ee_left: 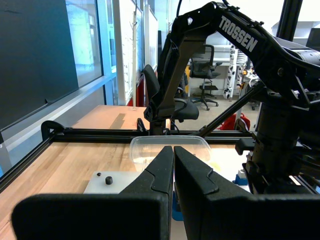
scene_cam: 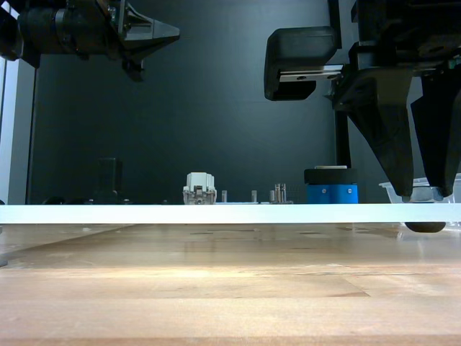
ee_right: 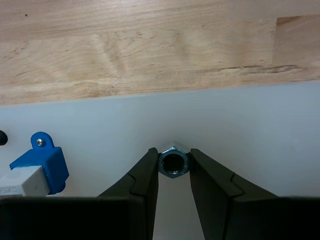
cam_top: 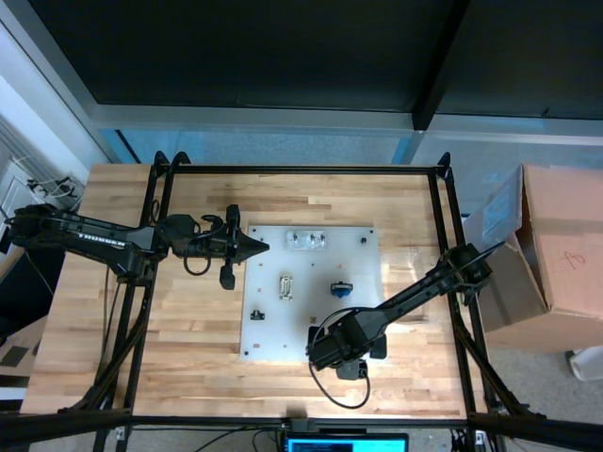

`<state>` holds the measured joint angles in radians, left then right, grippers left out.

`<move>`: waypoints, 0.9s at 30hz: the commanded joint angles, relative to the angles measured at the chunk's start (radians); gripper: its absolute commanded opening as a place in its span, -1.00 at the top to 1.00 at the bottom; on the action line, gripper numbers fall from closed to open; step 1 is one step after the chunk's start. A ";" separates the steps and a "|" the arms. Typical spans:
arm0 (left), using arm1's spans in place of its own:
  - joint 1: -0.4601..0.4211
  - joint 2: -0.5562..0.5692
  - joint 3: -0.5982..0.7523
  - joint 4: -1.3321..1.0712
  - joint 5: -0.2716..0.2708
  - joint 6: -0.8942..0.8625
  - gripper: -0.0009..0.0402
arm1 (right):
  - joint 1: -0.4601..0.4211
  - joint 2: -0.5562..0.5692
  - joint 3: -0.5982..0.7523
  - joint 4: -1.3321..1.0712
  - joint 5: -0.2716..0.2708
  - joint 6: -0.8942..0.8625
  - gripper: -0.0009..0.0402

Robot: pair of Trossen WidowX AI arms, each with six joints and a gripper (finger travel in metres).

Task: Unfasten the M12 nut and place it in the container

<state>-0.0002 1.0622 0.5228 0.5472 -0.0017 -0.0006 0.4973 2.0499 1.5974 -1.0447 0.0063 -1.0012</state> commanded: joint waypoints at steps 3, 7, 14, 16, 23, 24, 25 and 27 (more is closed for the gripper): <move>0.000 0.000 0.000 0.000 0.000 0.000 0.96 | 0.000 0.000 -0.007 0.003 0.001 -0.007 0.88; 0.000 0.000 0.000 0.000 0.000 0.000 0.96 | 0.000 0.000 -0.007 0.003 0.001 -0.006 0.81; 0.000 0.000 0.000 0.000 0.001 0.000 0.96 | 0.001 -0.001 -0.006 0.004 0.001 0.003 0.42; 0.000 0.000 0.000 0.000 0.000 0.000 0.96 | 0.003 -0.007 -0.006 0.003 0.002 0.039 0.29; 0.000 0.000 0.000 0.000 0.000 0.000 0.96 | 0.016 -0.063 -0.002 -0.021 0.001 0.318 -0.04; 0.000 0.000 0.000 0.000 0.000 0.000 0.96 | 0.017 -0.070 0.001 -0.030 0.001 0.390 -0.07; 0.000 0.000 0.000 0.000 0.000 0.000 0.96 | 0.018 -0.076 0.005 -0.042 0.001 0.462 -0.09; 0.000 0.000 0.000 0.000 0.000 0.000 0.96 | 0.020 -0.090 0.014 -0.069 -0.002 0.638 -0.11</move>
